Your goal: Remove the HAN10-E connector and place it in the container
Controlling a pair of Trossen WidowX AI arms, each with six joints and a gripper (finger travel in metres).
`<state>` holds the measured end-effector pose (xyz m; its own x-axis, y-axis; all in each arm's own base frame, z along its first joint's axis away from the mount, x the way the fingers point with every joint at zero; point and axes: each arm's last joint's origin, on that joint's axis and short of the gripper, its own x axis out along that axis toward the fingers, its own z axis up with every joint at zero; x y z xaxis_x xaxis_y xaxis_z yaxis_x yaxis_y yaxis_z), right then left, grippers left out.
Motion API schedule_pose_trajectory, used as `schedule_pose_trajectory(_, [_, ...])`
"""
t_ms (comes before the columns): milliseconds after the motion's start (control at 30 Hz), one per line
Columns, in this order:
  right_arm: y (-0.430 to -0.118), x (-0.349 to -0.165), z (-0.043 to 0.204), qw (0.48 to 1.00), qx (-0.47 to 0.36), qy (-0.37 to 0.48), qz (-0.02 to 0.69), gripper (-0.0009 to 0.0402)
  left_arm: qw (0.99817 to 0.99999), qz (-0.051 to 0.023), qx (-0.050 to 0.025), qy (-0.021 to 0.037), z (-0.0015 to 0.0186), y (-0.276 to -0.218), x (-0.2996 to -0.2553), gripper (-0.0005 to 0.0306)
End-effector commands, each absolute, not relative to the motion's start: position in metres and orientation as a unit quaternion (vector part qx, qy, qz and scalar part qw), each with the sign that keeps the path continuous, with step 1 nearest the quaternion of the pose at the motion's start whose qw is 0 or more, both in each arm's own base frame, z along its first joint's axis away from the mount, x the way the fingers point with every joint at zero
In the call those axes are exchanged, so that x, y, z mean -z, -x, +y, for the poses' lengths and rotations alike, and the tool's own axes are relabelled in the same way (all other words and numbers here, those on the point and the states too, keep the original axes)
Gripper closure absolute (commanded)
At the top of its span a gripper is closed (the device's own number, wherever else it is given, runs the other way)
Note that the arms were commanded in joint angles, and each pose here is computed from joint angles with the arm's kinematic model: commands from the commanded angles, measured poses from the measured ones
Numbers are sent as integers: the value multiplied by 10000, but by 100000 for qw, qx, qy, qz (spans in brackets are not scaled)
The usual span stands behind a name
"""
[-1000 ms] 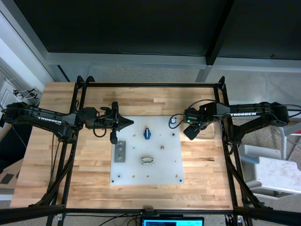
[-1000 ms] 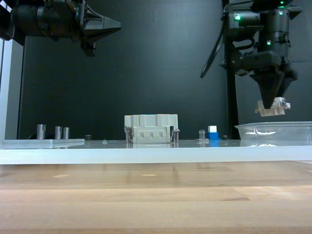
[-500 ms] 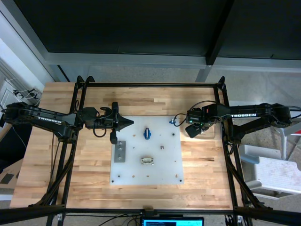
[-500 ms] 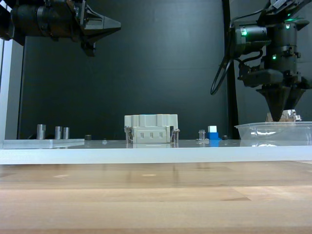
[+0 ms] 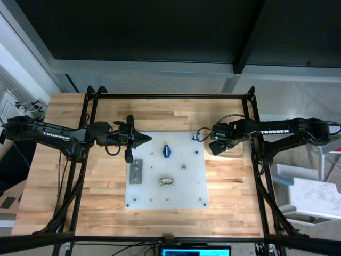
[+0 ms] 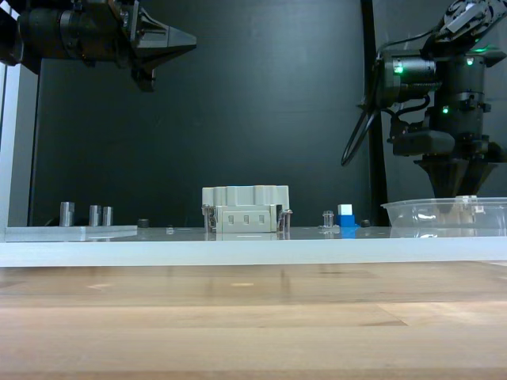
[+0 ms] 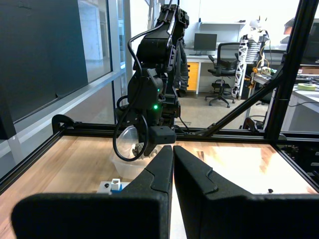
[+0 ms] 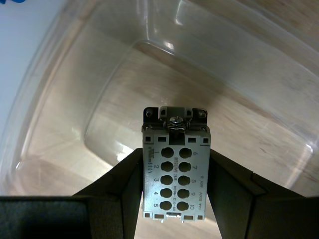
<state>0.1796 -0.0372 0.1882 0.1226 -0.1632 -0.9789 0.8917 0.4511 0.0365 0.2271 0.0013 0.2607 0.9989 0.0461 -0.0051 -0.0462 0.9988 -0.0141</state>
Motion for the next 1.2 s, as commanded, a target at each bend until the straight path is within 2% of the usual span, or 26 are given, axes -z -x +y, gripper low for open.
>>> schedule_pose_trajectory(33, [-1785, -1837, -385, 66542, 39823, -34515, 52868, 342, 99971, 222, -2309, 691, 14, -2271, -2608, 300])
schedule_pose_trajectory(367, [-1758, -1761, -391, 66436, 39837, -34517, 52990, 342, 99971, 222, -2309, 691, 14, -2271, -2608, 300])
schedule_pose_trajectory(533, [-1760, -1760, -390, 66661, 39422, -34289, 53165, 323, 99971, 222, -2290, 691, 13, -2271, -2608, 300])
schedule_pose_trajectory(733, [-1763, -1759, -389, 66840, 39014, -34231, 53278, 268, 99971, 222, -2309, 691, 14, -2271, -2608, 300])
schedule_pose_trajectory(1200, [-1777, -1777, -383, 67233, 37252, -34396, 53934, 104, 99971, 222, -2309, 691, 14, -2271, -2608, 300])
